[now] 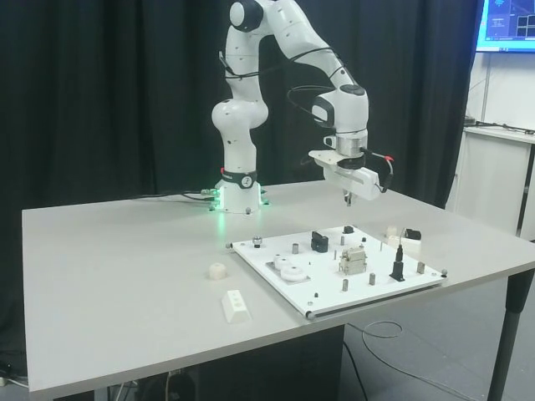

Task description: Place Ethernet.

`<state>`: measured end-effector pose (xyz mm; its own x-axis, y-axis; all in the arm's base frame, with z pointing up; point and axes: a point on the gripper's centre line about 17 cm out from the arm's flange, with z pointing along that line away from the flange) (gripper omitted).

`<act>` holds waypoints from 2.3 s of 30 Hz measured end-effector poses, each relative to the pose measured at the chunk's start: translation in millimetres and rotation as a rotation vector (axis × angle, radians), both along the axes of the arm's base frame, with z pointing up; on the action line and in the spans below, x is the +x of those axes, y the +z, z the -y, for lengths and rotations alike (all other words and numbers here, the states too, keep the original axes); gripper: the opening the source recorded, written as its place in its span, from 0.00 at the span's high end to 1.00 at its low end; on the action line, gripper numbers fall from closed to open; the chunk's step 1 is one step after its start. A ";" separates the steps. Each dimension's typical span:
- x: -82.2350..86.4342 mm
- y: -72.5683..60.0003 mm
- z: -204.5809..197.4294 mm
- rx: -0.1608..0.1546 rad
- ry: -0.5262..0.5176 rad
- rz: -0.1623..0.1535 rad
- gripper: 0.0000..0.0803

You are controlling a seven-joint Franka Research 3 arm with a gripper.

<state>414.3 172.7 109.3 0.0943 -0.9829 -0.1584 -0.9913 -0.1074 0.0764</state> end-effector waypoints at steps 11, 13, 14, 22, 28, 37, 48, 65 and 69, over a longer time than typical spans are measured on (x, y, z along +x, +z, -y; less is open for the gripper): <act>0.4 0.1 0.6 0.000 -0.005 0.000 0.90; 0.5 0.1 0.8 0.000 -0.005 0.000 0.90; 0.5 0.1 0.9 0.000 -0.006 0.000 0.90; 0.7 0.1 1.3 0.000 -0.007 0.000 0.90; 0.9 0.2 1.5 -0.001 -0.006 0.000 0.90; 1.3 0.6 0.9 0.000 -0.005 0.001 0.90; 4.7 5.8 -22.9 -0.003 0.082 0.040 0.90; 19.9 -11.0 -64.6 -0.022 0.191 0.125 0.90; 22.9 -17.6 -69.6 -0.027 0.212 0.133 0.90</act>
